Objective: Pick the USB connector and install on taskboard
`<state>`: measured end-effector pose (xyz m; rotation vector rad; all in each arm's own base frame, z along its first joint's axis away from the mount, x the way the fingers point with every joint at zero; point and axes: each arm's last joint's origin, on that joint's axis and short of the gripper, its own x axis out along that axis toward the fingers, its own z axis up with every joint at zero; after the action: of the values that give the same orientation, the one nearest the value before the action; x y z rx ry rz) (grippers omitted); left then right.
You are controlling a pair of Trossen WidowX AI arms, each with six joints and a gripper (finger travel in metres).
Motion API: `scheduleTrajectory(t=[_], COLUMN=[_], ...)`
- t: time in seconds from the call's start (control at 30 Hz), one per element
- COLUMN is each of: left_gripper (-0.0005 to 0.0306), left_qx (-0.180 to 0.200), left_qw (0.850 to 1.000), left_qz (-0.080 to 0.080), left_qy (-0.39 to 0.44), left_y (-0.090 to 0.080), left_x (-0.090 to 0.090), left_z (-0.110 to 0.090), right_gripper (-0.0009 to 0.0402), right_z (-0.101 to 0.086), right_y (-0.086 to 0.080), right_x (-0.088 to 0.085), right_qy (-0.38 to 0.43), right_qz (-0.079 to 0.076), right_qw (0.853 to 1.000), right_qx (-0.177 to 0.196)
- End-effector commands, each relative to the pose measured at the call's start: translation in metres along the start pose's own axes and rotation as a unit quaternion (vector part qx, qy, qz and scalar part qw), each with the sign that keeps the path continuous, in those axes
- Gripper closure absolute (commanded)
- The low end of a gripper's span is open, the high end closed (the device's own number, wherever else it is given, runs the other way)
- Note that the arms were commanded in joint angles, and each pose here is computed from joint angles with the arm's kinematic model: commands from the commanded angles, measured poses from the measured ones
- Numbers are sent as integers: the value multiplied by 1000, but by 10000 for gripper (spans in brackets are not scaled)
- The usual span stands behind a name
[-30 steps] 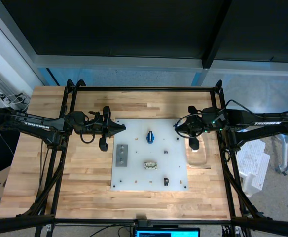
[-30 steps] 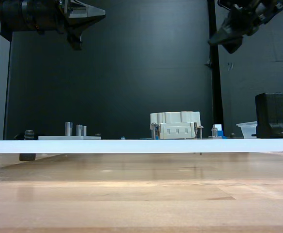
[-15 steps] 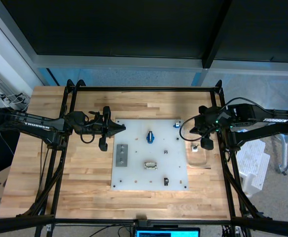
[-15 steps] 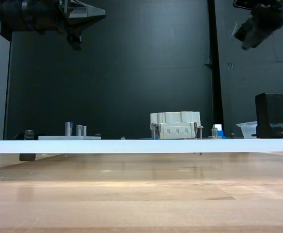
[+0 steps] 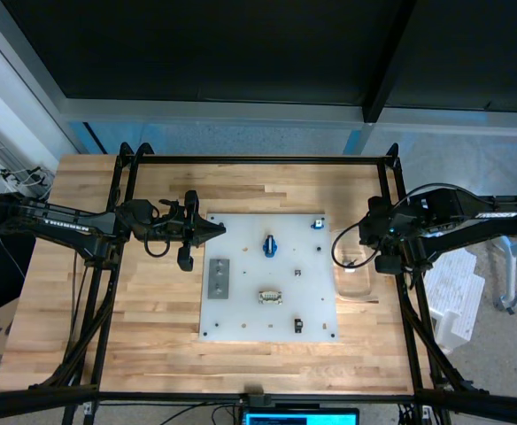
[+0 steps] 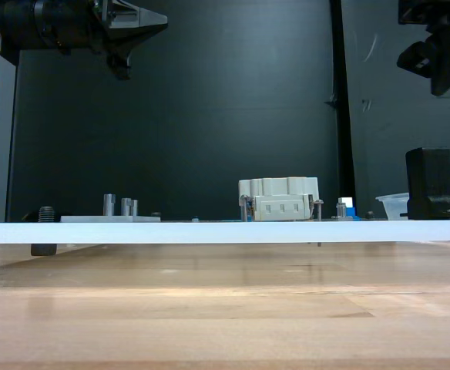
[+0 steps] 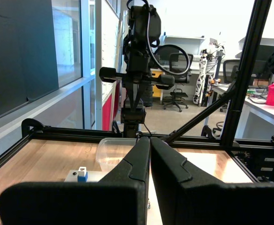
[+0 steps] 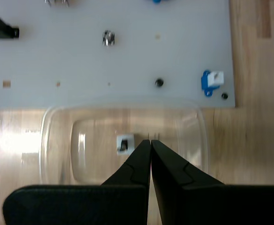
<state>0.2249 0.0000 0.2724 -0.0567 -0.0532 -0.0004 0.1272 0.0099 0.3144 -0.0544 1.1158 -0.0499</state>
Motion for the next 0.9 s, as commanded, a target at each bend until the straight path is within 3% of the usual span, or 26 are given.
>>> scheduleTrajectory(t=[0.03, 0.2, 0.27, 0.4, 0.67, 0.9], left_gripper=[300, 300, 300, 300, 300, 300], left_qx=[0, 0, 0, 0, 0, 0], left_qw=[1000, 1000, 1000, 1000, 1000, 1000], left_qz=[0, 0, 0, 0, 0, 0], left_qy=[0, 0, 0, 0, 0, 0], left_y=[0, 0, 0, 0, 0, 0], left_x=[0, 0, 0, 0, 0, 0], left_z=[0, 0, 0, 0, 0, 0], right_gripper=[393, 380, 370, 343, 294, 276], right_z=[-4, -10, -13, -19, -14, -14], right_y=[3, 11, 12, 14, 18, 22], right_x=[4, 19, 25, 36, 59, 80], right_qy=[22, 54, 65, 87, 99, 116], right_qz=[2, 6, -5, -8, -10, -11], right_qw=[1000, 998, 998, 996, 995, 993], right_qx=[3, -11, -12, -15, -19, -22])
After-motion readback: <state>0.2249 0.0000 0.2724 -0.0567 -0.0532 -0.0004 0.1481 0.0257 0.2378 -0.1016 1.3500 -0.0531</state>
